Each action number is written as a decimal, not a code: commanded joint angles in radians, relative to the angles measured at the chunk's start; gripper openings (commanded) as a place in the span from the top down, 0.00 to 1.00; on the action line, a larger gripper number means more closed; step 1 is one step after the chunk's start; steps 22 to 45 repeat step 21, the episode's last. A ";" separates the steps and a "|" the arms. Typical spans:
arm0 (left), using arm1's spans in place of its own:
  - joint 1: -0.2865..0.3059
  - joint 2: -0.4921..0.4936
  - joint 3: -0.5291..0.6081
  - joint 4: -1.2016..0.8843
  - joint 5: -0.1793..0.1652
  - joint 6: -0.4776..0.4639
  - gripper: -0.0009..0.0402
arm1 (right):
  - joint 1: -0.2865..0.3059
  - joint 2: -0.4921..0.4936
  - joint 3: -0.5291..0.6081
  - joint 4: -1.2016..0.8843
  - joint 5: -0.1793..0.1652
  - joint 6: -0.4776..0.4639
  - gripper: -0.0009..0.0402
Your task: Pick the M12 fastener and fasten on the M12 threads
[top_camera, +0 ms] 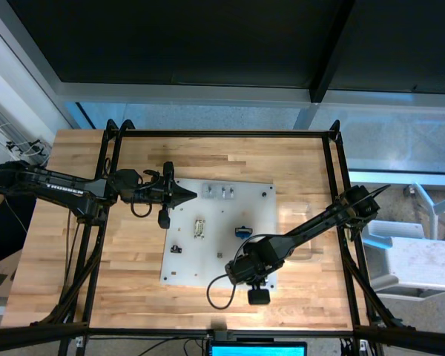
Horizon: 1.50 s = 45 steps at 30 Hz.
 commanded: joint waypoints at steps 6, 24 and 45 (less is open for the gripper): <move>0.000 0.000 0.000 0.000 0.000 0.000 0.98 | 0.003 0.015 0.000 0.010 0.096 0.016 0.98; 0.000 0.000 0.000 0.000 0.000 0.000 0.98 | 0.006 0.027 0.000 0.037 0.113 0.021 0.98; 0.000 0.000 0.000 0.000 0.000 0.000 0.98 | 0.006 0.027 0.000 0.037 0.113 0.021 0.98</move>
